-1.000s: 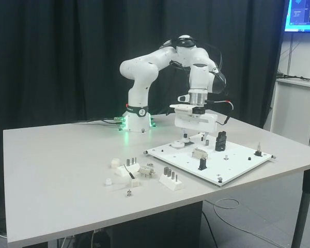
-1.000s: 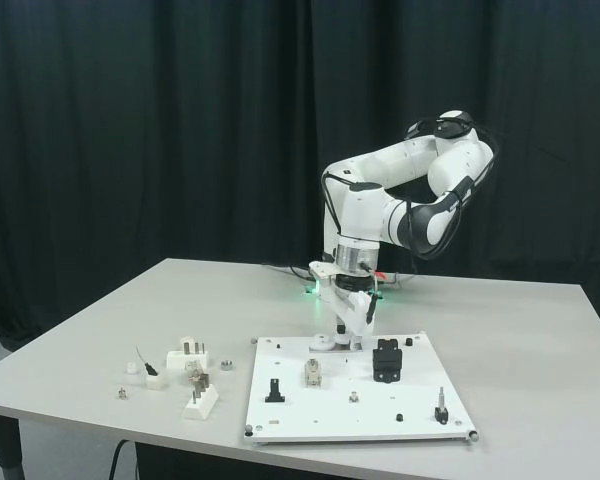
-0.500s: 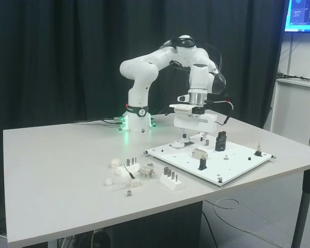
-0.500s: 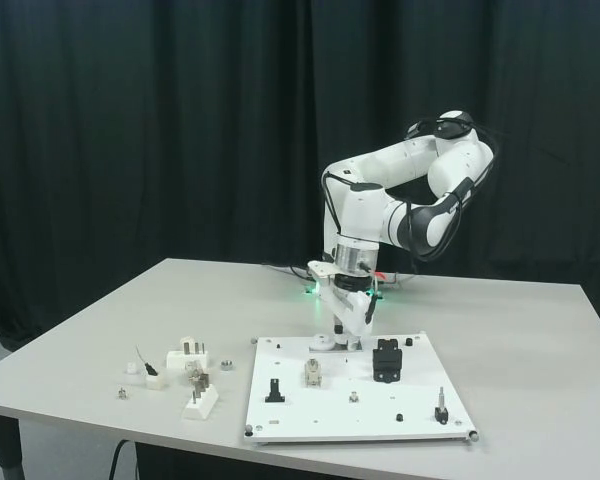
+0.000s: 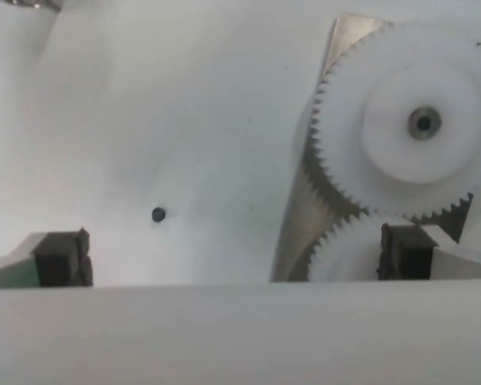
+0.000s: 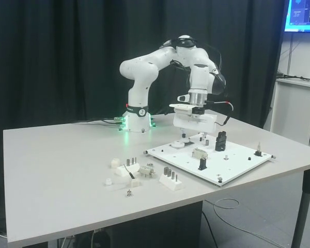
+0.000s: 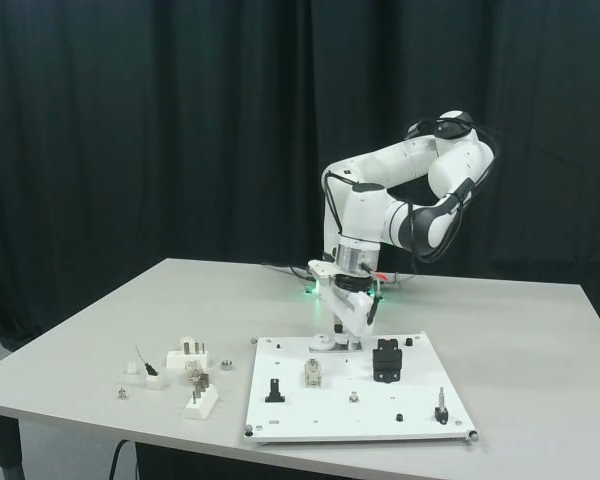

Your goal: Insert medium gear.

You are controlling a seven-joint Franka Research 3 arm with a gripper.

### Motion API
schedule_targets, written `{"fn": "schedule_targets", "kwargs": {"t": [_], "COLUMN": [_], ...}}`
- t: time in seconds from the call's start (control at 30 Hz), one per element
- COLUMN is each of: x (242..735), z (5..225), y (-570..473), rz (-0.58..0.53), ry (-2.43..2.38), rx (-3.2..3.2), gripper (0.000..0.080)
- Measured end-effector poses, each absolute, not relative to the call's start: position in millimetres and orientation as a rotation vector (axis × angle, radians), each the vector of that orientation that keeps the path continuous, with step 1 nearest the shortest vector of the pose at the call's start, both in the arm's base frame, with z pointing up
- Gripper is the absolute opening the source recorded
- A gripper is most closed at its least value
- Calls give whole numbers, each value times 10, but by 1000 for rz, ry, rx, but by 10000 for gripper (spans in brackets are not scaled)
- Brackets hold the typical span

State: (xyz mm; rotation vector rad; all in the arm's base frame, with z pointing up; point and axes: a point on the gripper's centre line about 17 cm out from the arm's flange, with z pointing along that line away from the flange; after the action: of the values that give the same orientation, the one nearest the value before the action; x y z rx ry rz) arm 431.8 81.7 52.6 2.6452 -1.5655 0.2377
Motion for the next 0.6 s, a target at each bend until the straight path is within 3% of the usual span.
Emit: {"fn": "schedule_targets", "kwargs": {"t": [0.6], "x": [4215], "z": [515], "y": [822], "rz": [203], "ry": [-1541], "rx": [2632], "gripper": [800]}}
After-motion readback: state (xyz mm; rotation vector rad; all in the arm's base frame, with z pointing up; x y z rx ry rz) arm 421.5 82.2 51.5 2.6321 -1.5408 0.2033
